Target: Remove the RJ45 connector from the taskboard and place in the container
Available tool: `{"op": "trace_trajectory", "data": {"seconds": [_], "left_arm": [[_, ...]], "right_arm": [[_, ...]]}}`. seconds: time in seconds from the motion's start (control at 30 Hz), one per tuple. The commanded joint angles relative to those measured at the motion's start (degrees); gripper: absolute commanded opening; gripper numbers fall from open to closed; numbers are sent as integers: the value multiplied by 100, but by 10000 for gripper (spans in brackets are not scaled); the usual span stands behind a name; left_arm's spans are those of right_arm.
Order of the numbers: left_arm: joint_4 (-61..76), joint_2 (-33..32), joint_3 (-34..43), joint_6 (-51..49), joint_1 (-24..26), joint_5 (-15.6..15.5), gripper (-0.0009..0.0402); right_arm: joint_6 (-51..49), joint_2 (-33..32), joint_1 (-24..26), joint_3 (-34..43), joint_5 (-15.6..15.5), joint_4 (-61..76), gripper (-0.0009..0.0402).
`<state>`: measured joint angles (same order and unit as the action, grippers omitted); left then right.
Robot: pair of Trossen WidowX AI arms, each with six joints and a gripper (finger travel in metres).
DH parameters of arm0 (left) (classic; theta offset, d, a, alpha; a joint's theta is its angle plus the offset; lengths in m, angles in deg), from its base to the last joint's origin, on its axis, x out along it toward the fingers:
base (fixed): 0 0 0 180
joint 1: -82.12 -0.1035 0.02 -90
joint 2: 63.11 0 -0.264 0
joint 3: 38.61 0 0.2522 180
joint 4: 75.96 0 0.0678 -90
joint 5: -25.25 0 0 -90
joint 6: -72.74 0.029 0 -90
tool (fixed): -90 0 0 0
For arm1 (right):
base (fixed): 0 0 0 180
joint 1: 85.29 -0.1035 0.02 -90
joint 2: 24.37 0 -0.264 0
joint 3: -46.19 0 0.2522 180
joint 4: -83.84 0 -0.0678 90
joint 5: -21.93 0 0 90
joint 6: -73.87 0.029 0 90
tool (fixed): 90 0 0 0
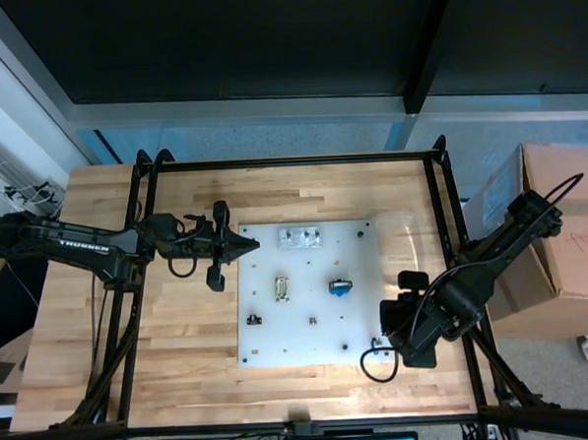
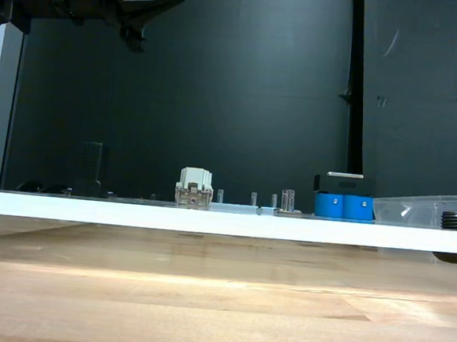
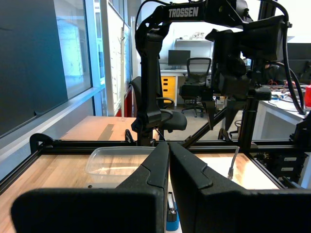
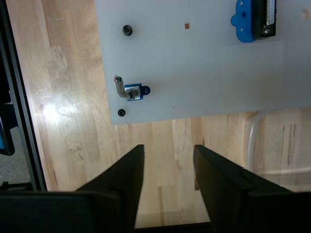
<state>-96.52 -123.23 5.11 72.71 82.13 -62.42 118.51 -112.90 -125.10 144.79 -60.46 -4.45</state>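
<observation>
You can read just one word: TROSSEN, in white letters on the right arm (image 3: 183, 12), seen from the left wrist

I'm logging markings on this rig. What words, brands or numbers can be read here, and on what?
"TROSSEN": on the right arm, upper link.
Lettering on the left arm: too small to read.
Red scribble on the cardboard box: unreadable.
RJ45 connector, in its seat on the taskboard: no text.
Left gripper, shut, at the board's left edge, and right gripper, open, above the table by the board's near right corner: no text.
</observation>
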Motion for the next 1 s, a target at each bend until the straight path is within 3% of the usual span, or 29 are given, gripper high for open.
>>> {"op": "trace_trajectory", "data": {"seconds": [0.03, 0.33, 1.0], "left_arm": [[0, 0, 0, 2, 0, 0, 0], [0, 0, 0, 2, 0, 0, 0], [0, 0, 0, 2, 0, 0, 0]], "right_arm": [[-4, -92, -9, -4, 37, -57, 189], [-11, -420, -35, -7, 50, -153, 245], [-33, -960, -46, -39, 98, -542, 247]]}}
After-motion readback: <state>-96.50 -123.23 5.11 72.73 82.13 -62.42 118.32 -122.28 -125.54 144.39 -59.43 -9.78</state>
